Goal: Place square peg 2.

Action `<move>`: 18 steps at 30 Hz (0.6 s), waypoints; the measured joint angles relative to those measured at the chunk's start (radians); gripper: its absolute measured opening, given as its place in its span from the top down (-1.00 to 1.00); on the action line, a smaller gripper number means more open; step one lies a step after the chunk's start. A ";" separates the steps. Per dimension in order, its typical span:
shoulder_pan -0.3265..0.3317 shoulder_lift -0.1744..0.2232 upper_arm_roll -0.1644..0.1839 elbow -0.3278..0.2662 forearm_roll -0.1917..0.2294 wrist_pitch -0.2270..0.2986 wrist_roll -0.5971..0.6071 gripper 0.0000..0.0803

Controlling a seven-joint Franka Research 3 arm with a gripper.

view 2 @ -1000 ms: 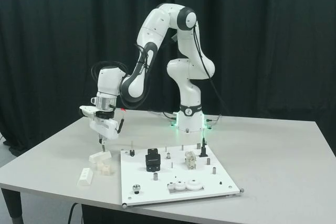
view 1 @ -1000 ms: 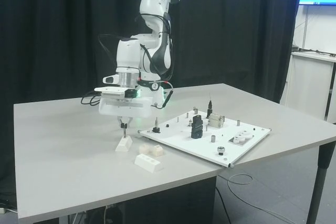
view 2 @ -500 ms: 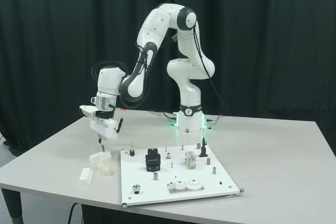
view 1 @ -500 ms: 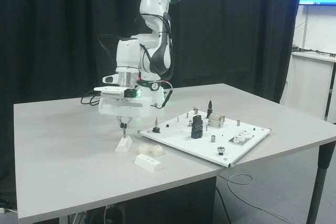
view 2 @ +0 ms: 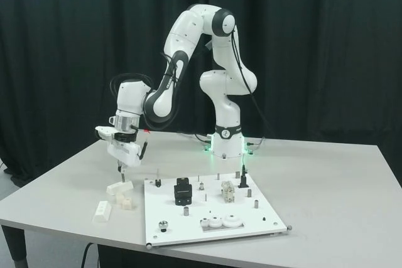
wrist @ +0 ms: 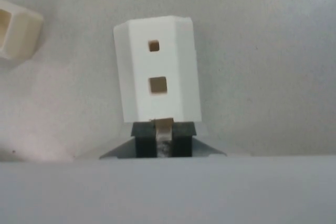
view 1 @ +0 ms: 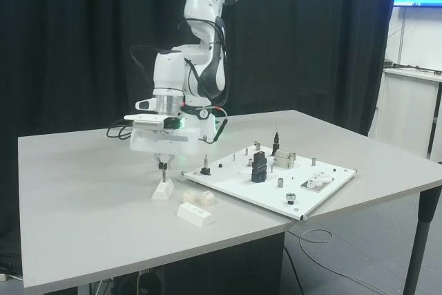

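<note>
Gripping one peg (wrist: 163, 136), the fingers (wrist: 142, 141) hover above three white blocks (view 1: 163, 191).

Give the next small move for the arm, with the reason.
Probably a short, straight descent: the jaws of the gripper hold a small peg just above the white block, which shows two open square holes, and the peg is not yet seated in it.

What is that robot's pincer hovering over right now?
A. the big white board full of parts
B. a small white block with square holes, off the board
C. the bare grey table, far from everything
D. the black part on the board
B: the gripper hangs just above the white block, whose two square holes show in the wrist view, beside the board.
</note>
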 joint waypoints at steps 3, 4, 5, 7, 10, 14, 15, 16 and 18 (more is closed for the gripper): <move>0.000 0.004 0.003 0.000 0.007 0.009 0.000 0.86; 0.000 0.006 0.004 0.000 0.008 0.013 0.000 0.86; 0.000 0.007 0.005 0.000 0.009 0.015 0.000 0.86; 0.000 0.010 0.007 0.000 0.012 0.019 0.000 0.86; 0.000 0.014 0.010 0.000 0.014 0.028 0.000 0.86; 0.000 0.022 0.013 0.001 0.020 0.037 0.000 0.86; 0.000 0.025 0.014 0.002 0.023 0.039 0.000 0.86; 0.000 0.028 0.015 0.002 0.026 0.042 0.000 0.86; 0.000 0.035 0.017 0.003 0.032 0.047 0.000 0.86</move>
